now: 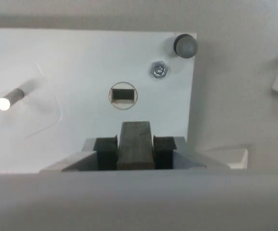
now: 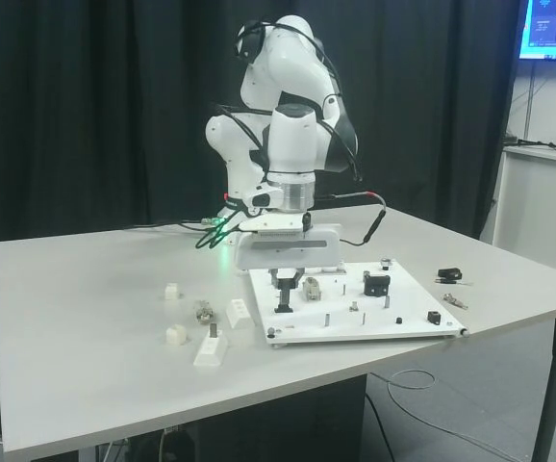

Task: Place square peg 4.

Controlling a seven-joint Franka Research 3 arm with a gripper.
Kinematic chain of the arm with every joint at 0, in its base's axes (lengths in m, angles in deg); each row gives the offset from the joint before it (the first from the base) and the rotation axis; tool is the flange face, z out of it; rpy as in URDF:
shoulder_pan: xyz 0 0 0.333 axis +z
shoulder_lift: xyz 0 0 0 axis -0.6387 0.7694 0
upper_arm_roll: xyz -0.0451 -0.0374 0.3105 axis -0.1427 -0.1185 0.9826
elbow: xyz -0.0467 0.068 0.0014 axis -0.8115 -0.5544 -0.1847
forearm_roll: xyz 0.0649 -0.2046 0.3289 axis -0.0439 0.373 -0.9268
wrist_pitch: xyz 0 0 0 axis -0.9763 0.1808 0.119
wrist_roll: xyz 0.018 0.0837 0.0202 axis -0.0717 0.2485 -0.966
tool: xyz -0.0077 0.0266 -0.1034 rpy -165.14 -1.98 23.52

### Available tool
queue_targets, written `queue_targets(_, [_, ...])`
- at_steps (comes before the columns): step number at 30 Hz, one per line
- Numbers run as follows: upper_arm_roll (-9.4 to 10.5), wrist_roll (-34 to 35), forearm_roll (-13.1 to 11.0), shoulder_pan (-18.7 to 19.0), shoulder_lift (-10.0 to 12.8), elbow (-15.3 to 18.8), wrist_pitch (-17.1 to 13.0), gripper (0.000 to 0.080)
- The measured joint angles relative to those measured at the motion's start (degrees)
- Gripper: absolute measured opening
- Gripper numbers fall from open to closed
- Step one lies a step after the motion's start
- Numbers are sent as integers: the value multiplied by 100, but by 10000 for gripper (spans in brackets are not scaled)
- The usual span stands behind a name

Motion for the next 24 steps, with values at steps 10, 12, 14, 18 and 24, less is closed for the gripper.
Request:
queue_targets(10, [-5, 4, 0, 0, 0, 20, -3, 154])
queue_targets(12, [-4, 5, 0, 0, 0, 21, -3, 154])
queue_targets(14, [-4, 5, 0, 0, 0, 21, -3, 154])
queue_targets(18, [-4, 5, 0, 3, 0, 21, -3, 154])
queue_targets(24, [-7, -216, 114, 6, 0, 21, -4, 154])
